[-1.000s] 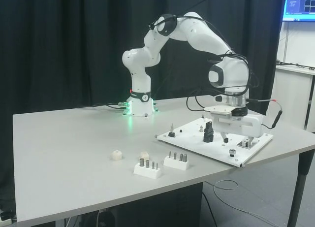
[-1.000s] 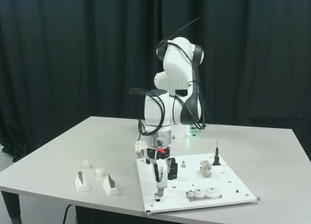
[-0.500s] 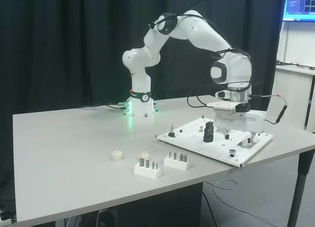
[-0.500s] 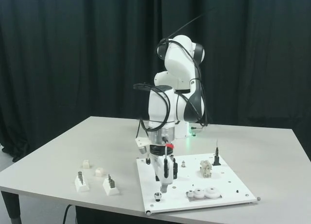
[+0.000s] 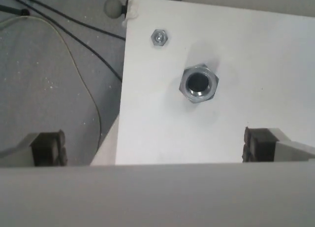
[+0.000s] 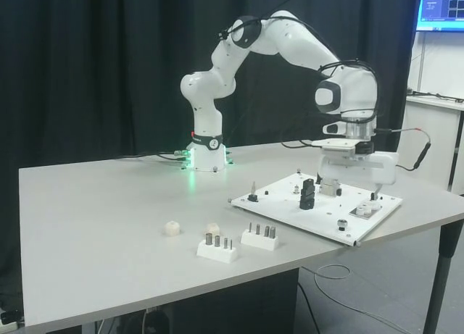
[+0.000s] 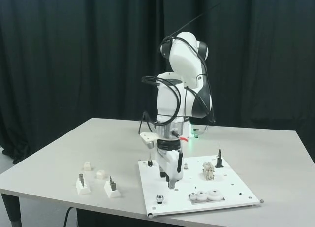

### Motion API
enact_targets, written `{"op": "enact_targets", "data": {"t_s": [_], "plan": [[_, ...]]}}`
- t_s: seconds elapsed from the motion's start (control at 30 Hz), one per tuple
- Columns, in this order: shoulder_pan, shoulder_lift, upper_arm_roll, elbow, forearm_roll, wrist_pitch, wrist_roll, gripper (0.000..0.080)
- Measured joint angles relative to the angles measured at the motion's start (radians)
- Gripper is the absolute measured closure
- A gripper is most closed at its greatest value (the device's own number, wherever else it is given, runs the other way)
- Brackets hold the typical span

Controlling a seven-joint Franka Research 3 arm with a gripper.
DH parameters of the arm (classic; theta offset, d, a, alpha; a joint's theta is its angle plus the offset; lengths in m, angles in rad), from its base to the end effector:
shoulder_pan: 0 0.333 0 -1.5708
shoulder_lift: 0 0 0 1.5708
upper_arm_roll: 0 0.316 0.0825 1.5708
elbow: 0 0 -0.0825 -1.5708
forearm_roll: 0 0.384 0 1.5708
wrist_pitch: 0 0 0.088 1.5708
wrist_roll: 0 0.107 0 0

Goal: Pick square peg 1.

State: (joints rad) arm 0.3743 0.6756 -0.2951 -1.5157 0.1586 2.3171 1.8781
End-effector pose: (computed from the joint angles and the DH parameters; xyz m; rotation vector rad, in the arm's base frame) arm 0.7177 0.0977 0.2926 -1.8601 2.3976 -0.2006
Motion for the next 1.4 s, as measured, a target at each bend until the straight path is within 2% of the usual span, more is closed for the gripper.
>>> {"op": "enact_targets", "data": {"t_s": [0.53,0.9,1.13,1.4], "plan": [[0.005,-0.018,0.0,0.001,-0.038,-0.007,-0.005,0.0003],[-0.014,-0.025,-0.003,0.004,-0.095,-0.013,-0.087,0.0003],[-0.044,-0.032,-0.003,0.004,-0.124,-0.057,-0.275,0.0003],[-0.085,-0.04,-0.002,0.005,-0.131,-0.103,-0.632,0.0003]]}}
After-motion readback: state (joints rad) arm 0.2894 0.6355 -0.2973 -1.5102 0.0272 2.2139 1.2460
